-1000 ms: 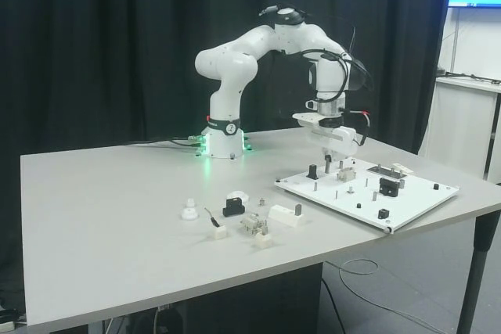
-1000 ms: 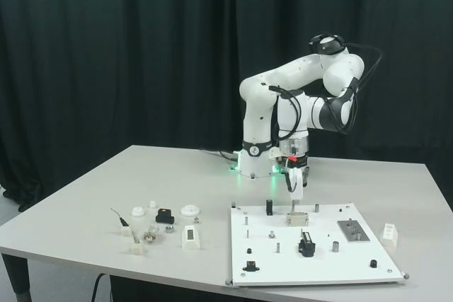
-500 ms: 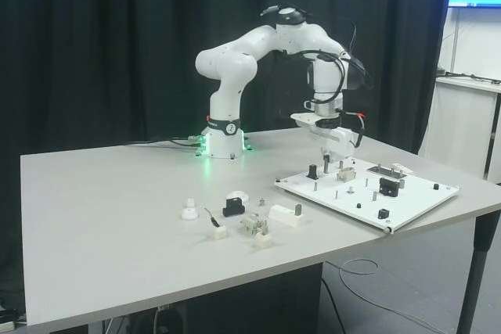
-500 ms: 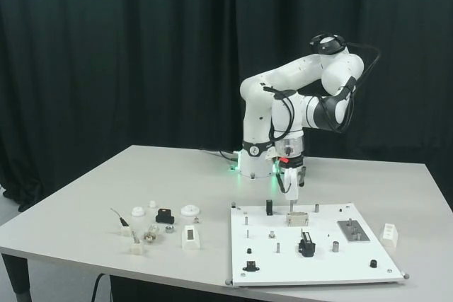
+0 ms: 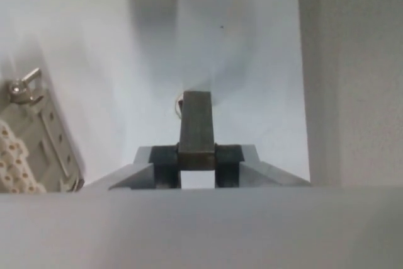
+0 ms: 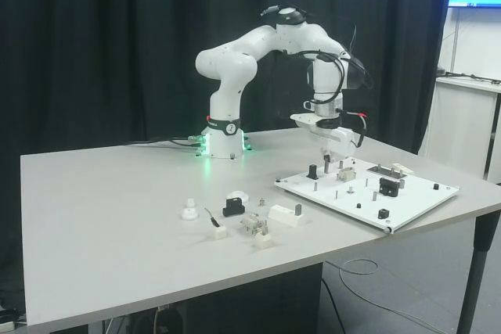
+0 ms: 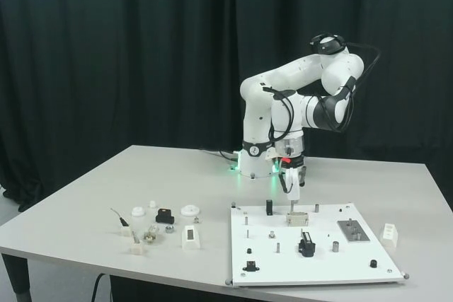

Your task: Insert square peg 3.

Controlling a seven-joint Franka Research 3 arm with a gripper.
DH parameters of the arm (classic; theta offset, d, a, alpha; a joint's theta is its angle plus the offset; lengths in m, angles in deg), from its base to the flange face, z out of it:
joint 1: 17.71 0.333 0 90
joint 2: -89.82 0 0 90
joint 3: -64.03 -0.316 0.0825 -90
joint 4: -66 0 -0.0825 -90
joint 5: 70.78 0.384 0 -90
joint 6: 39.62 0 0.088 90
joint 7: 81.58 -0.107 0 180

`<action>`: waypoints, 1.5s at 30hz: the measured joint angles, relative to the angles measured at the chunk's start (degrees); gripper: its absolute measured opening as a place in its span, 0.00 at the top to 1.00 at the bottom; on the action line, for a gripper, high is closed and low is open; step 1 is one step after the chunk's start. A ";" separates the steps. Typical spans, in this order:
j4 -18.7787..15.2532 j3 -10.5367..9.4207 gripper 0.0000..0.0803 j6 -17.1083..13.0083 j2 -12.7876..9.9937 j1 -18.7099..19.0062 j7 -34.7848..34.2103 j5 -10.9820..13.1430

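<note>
Arm (image 6: 258, 48): white, bolted at the table's (image 6: 102, 193) far side, elbow high, wrist bent down.

Gripper (image 5: 196, 167): fingers clamped on the peg, poised above the board's rear edge.

Peg (image 5: 196, 129): grey square bar, upright between the fingertips, its free end pointing down at the board.

Board (image 7: 318, 263): white, carrying small fixtures.

Connector (image 5: 38, 149): on the board, at the gripper's 9 o'clock in the wrist view.

Loose parts (image 7: 159, 228): scattered on the table, at the board's 9 o'clock in the second room view.
</note>
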 joint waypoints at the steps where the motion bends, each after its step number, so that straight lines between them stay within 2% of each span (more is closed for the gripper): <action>1: 0.01 0.00 0.86 0.03 0.00 0.00 0.11 0.06; 28: -0.01 -0.07 0.86 -0.04 -0.04 -0.02 2.15 0.49; 45: -0.04 -0.04 0.86 0.09 -0.04 0.08 8.34 0.31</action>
